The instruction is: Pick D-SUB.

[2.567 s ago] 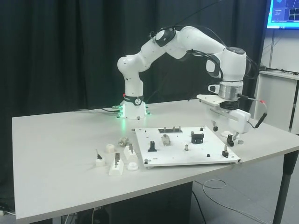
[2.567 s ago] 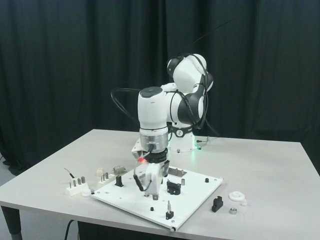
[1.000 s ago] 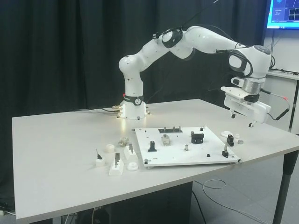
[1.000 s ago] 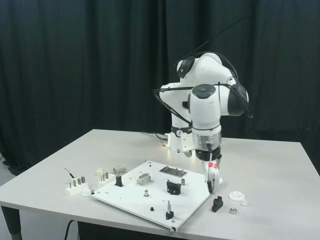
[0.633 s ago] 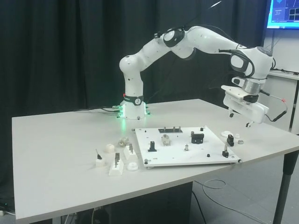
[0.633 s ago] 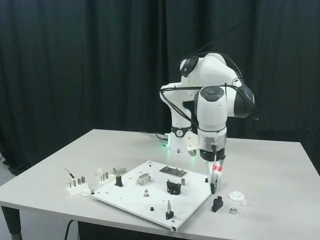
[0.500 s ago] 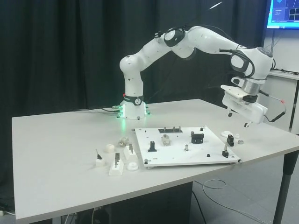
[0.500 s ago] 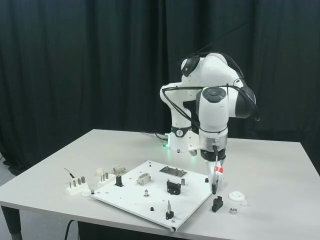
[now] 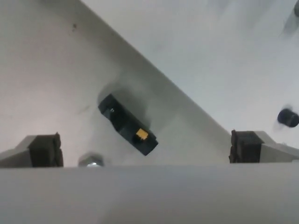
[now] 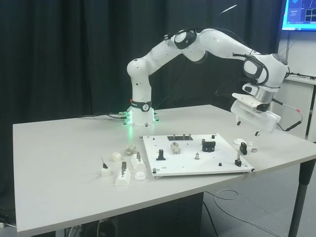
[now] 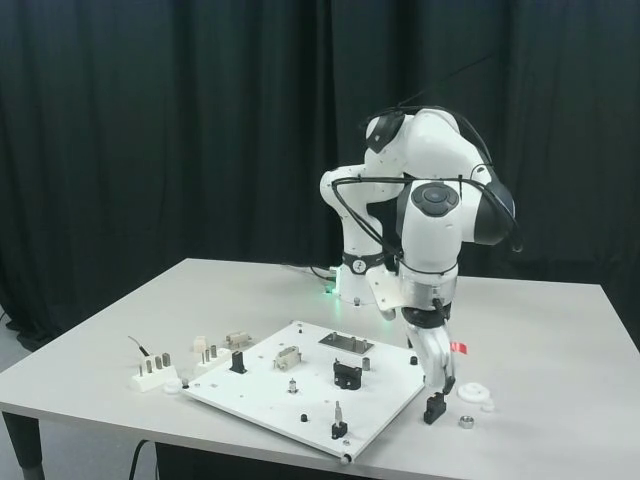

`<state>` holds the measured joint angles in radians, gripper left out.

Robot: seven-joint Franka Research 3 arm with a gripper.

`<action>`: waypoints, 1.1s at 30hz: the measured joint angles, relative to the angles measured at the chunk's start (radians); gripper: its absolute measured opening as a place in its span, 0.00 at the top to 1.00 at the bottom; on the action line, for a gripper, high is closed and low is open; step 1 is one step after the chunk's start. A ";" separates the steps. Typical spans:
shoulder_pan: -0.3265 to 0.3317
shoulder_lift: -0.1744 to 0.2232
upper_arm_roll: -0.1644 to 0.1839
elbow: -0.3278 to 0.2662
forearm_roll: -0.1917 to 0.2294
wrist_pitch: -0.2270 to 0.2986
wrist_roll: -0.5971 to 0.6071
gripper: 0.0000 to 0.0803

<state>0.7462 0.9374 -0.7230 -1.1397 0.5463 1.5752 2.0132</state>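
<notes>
Black curtains back a grey table (image 10: 59,148) with the white Franka arm (image 10: 197,42) reaching out past the white board (image 10: 197,160). Gripper (image 10: 248,127) hangs in the air, fingers spread wide apart, nothing between them; in the wrist view both black fingertips (image 9: 44,150) sit far to either side with only table between. In the second room view the gripper (image 11: 437,384) is tilted, low over the table just off the board's edge.

Directly beneath it in the wrist view lies a small black connector block (image 9: 127,124), flat on the table just beside the board's edge, lying askew to that edge. Same block shows in the first room view (image 10: 243,147) and the second room view (image 11: 434,407), standing on the table just off the board. Whether this is the D-SUB cannot be told.

Next to the block a small metal nut (image 9: 92,162) sits on the table, seen also in the second room view (image 11: 465,421), and a white gear (image 11: 472,392) lies near it.

On the board: a grey metal connector part (image 10: 175,146), a black bracket (image 10: 208,145), a black upright clip (image 10: 160,154), a flat metal plate with pegs (image 10: 178,137), a thin post (image 10: 237,160).

Off the board's far side on the table: white holder blocks with pins (image 10: 123,174), a white round piece (image 10: 116,156), a small metal part (image 10: 130,149). Green light glows at the arm's base (image 10: 139,116).
</notes>
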 joint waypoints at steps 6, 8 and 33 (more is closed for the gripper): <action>0.008 0.000 0.004 -0.016 0.000 0.006 -0.116 0.00; 0.010 0.000 0.008 -0.019 0.001 0.010 -0.167 0.00; 0.058 -0.033 0.014 -0.124 0.011 0.055 -0.647 0.00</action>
<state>0.8044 0.9042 -0.7090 -1.2642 0.5578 1.6299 1.3665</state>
